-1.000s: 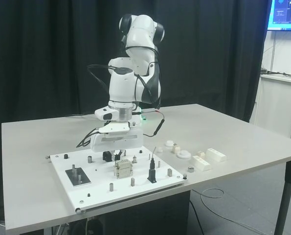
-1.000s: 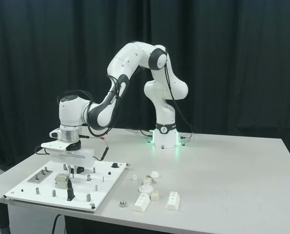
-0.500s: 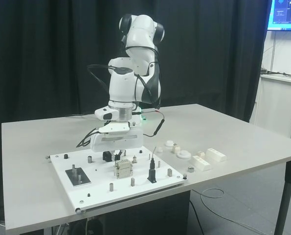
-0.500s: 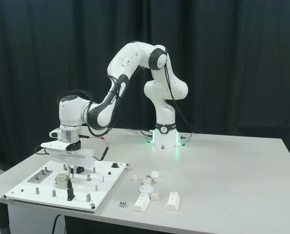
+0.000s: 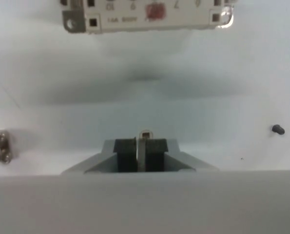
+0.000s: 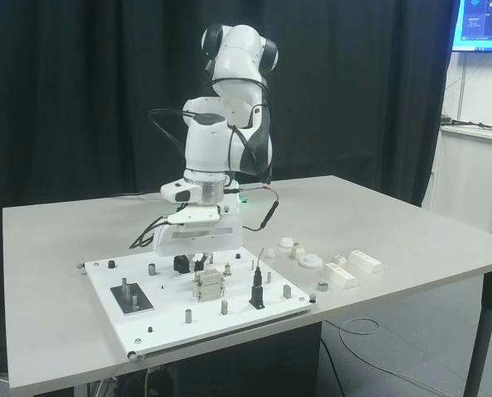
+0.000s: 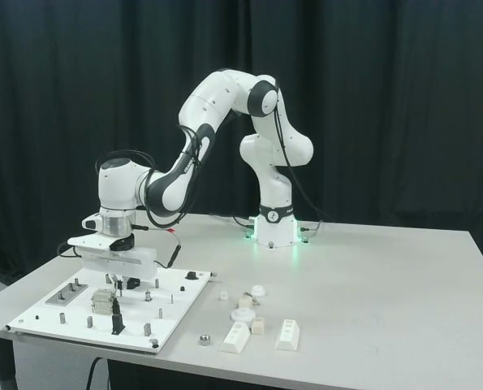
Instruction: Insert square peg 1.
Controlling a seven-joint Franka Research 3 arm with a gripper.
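Note:
In the wrist view my gripper [image 5: 144, 155] is shut on a thin grey square peg [image 5: 144, 142], held upright between the two black fingers [image 5: 125, 154]. The peg's tip hangs just above the white board [image 5: 208, 97]. From the room views the gripper [image 6: 198, 261] [image 7: 116, 280] sits low over the middle of the white board [image 6: 167, 318] [image 7: 176, 313], close behind a grey connector block [image 6: 207, 284] [image 7: 101, 301] [image 5: 145, 17]. Which hole lies under the peg is hidden.
The board carries a grey plate with pegs [image 6: 131, 298], a black upright part [image 6: 257, 294], short grey posts and a small black stud [image 5: 278, 129]. Several white parts [image 6: 345, 269] [image 7: 257, 325] and a nut [image 6: 322, 286] lie on the table to the board's side.

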